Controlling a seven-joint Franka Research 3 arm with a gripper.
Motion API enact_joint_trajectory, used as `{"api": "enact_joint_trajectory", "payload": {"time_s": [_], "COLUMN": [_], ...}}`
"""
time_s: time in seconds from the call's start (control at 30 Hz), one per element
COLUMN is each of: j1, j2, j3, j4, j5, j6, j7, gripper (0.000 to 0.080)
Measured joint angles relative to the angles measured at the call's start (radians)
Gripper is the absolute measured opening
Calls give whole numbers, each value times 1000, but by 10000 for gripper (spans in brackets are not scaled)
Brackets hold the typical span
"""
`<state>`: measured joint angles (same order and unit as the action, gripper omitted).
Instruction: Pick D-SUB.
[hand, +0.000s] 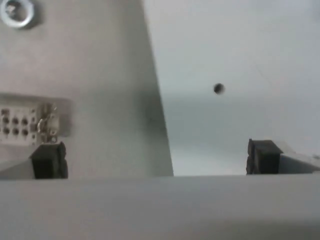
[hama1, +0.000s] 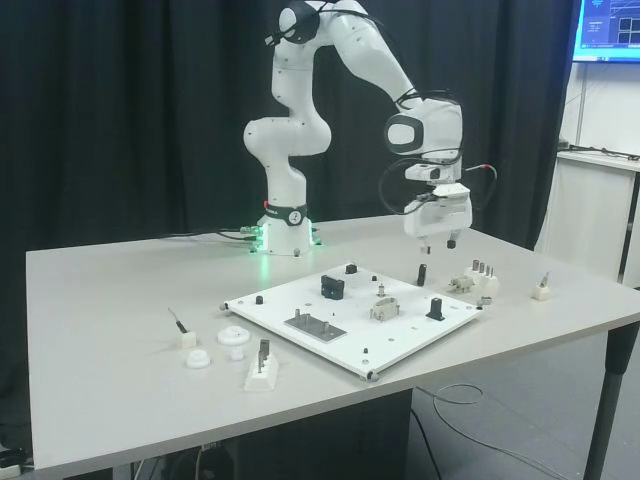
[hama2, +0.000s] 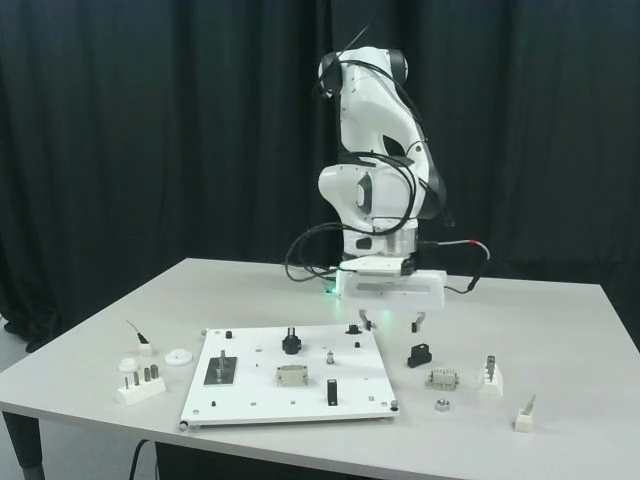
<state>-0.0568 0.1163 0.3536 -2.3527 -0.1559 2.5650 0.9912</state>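
The tool (hama2: 392, 324) hangs released above the smooth grey bench (hama2: 560, 330); the boxy, pin-faced connector (hama2: 441, 379) lies apart.

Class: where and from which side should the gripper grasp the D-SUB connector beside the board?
Probably from above, across the long sides of the D-SUB connector: it lies flat on the table, pin face up, and its short width suits the open gripper.

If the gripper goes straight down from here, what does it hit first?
Probably the white board's edge: the gripper straddles it, one side over the board, the other over the grey table beside the D-SUB. Height is unclear.
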Motion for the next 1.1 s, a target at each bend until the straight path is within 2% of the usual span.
{"api": "enact_joint_trajectory", "payload": {"time_s": [0.67,0.83,1.1], "j1": [2,8,31], "j2": [81,101,109], "j3": [25,26,26], "j4": [1,-9,-33], "j5": [-2,-3,-8], "j6": [-2,-2,-2], "j7": [-443,-493,-499], "gripper": [800,800,800]}}
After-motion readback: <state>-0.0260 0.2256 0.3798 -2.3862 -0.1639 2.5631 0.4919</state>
